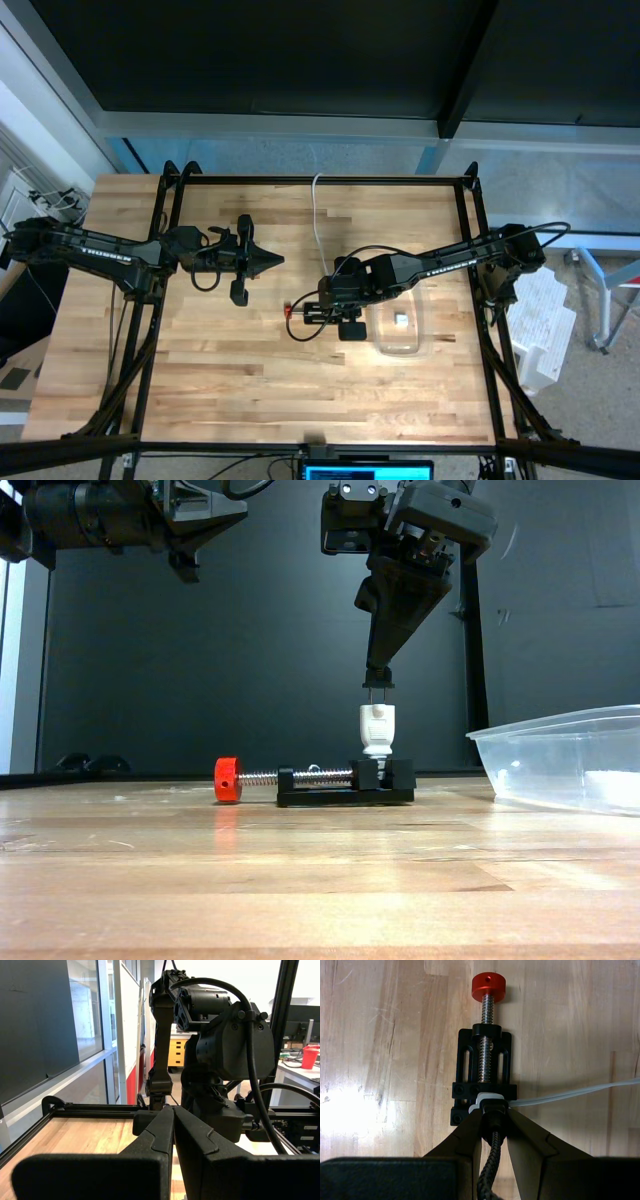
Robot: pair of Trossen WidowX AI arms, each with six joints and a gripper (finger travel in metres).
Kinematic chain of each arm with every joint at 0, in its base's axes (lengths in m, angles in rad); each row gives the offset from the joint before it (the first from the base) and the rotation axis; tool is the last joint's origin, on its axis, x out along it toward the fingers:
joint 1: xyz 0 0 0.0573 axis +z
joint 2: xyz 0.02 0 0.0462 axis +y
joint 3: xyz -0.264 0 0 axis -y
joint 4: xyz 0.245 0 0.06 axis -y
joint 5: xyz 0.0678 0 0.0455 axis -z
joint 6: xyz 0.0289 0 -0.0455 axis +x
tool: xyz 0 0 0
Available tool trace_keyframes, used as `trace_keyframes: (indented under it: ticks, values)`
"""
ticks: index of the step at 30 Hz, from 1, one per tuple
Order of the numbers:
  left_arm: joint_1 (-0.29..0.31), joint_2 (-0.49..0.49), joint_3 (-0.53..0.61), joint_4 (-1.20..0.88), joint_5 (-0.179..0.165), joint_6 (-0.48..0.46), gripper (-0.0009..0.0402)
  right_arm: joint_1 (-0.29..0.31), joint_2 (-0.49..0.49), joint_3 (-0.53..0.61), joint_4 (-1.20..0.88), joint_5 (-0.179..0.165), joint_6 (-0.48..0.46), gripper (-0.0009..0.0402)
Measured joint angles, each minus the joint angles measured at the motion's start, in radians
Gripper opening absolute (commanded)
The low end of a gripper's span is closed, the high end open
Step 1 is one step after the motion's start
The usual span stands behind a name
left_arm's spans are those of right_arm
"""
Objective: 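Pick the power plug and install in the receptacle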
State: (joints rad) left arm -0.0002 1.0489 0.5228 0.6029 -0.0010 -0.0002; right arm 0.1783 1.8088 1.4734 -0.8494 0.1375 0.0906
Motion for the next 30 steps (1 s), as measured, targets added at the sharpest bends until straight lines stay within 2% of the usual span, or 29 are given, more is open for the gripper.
trace_keyframes:
  ticks: [30]
  values:
    - [0.000, 0.000, 0.000, 0.000, 0.000, 0.000, 0.0000, 0.000, -0.005, -0.120, 0.126, -0.002, 0.005, 0.0000]
